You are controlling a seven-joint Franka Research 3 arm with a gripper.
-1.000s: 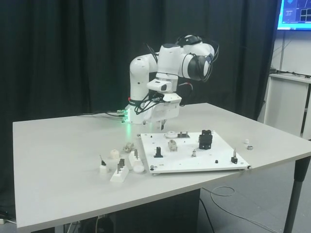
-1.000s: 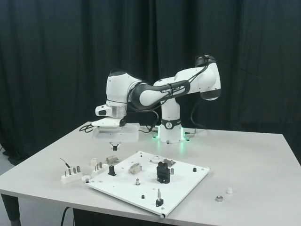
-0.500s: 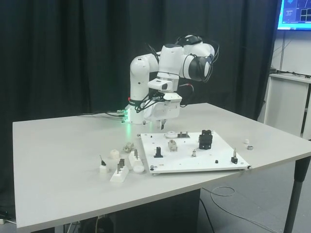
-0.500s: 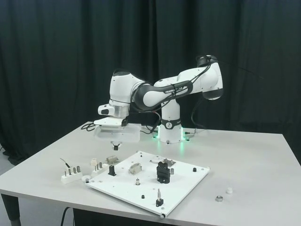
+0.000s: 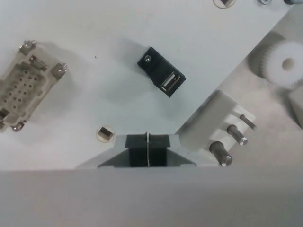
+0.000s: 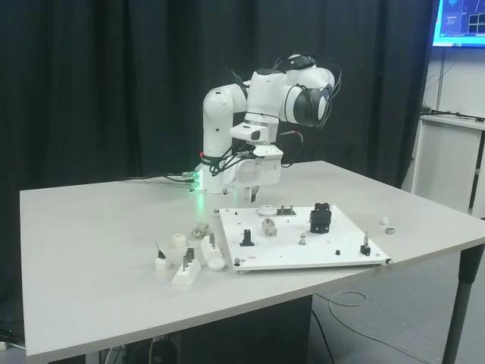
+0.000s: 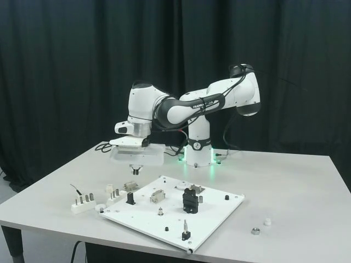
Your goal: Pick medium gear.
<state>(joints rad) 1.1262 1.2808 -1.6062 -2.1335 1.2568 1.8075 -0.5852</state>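
- We are looking at the grey counter (image 6: 91, 250) carrying everything, with the white arm (image 7: 181, 107) reaching out from its base toward the near corner of the white board (image 7: 216, 216).
- The board is holding a black block (image 7: 190, 201), a grey multi-pin connector (image 5: 26, 87) and a small black USB socket (image 5: 162, 78) (the last two are lying almost under the wrist camera).
- Beside the board's edge, a white peg holder (image 5: 222, 125) with three metal pins is standing on the counter, close to the gears.
- We are seeing the tool (image 5: 147, 150) hanging above that board corner with its black pads pressed together and nothing between them, so we are judging it must open before any grasp.
- The medium gear (image 5: 284, 61) is, we are judging, the white toothed wheel with a centre hole lying flat on the counter just off the board's edge, at the margin of the wrist view; we cannot tell for sure which gear is the medium one.
- We are expecting it to be light, stiff plastic and not fragile, with teeth giving some bite; pinching across the toothed rim from above seems the likeliest hold.
- The peg holder and a pale part just beside the gear are crowding one side, so the pads are needing to come down clear of both.
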